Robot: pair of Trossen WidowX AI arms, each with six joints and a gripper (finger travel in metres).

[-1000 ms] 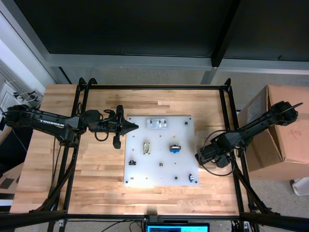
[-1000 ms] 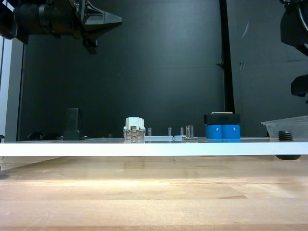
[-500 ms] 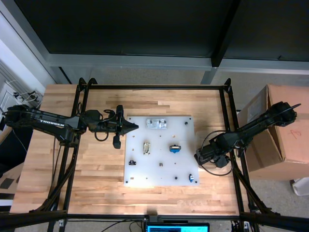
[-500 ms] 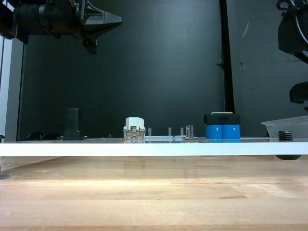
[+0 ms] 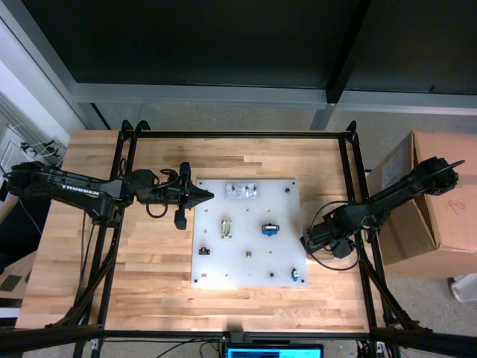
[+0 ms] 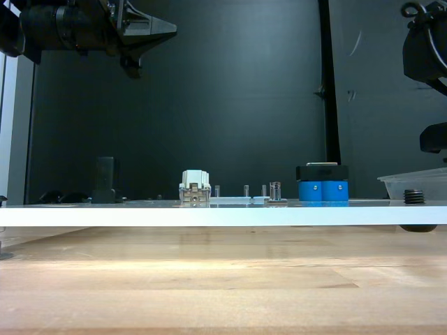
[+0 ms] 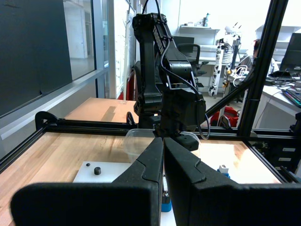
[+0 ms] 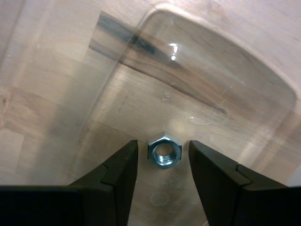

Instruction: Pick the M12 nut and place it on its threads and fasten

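While left jaws hang clenched by the board (image 5: 283, 212), right jaws, released, flank the nut (image 8: 164, 153) in the clear tray (image 8: 197, 89).

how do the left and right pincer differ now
Left pincer is shut and empty; right pincer is open, straddling the M12 nut lying free in the clear tray. Left pincer hangs high at the left edge of the board; right pincer is low beside its right edge. Both are black.

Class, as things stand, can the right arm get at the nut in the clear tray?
Probably yes: the nut lies free in the clear tray, between the open jaws of the right gripper. The left gripper hangs shut over the left edge of the board.
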